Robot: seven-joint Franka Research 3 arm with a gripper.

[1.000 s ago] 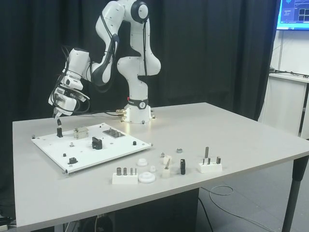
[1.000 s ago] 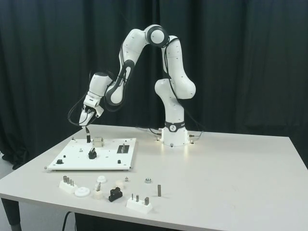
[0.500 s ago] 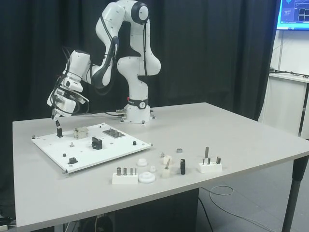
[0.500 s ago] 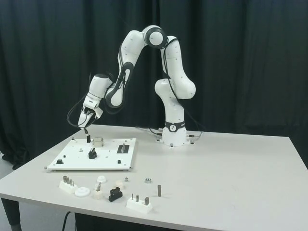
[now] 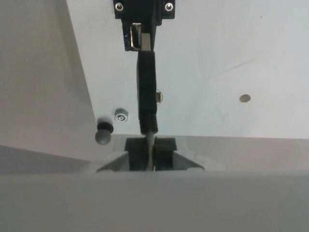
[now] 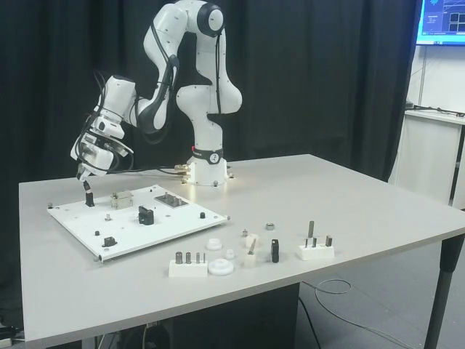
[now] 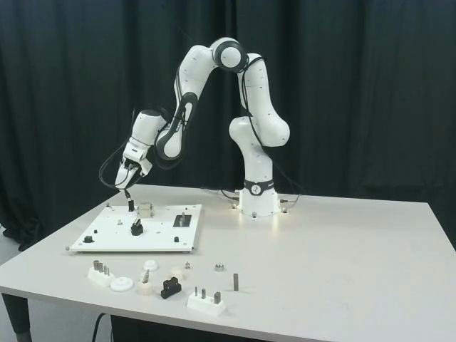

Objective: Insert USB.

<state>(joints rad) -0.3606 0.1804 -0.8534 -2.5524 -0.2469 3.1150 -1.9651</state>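
Above the far left corner of the flat white assembly board [image 6: 138, 218] on the grey counter [image 6: 349, 196]: tool [image 5: 149, 145] [image 6: 85, 174] pinched shut on thin black USB plug [image 5: 147, 92], held upright. Plug's tip just short of black USB socket block [image 5: 144, 21] [image 6: 89, 198] [image 7: 131, 205], apart from it, metal opening visible. Small black round knob [image 5: 104, 135] and metal nut [image 5: 121, 115] near board's edge, beside the tool.
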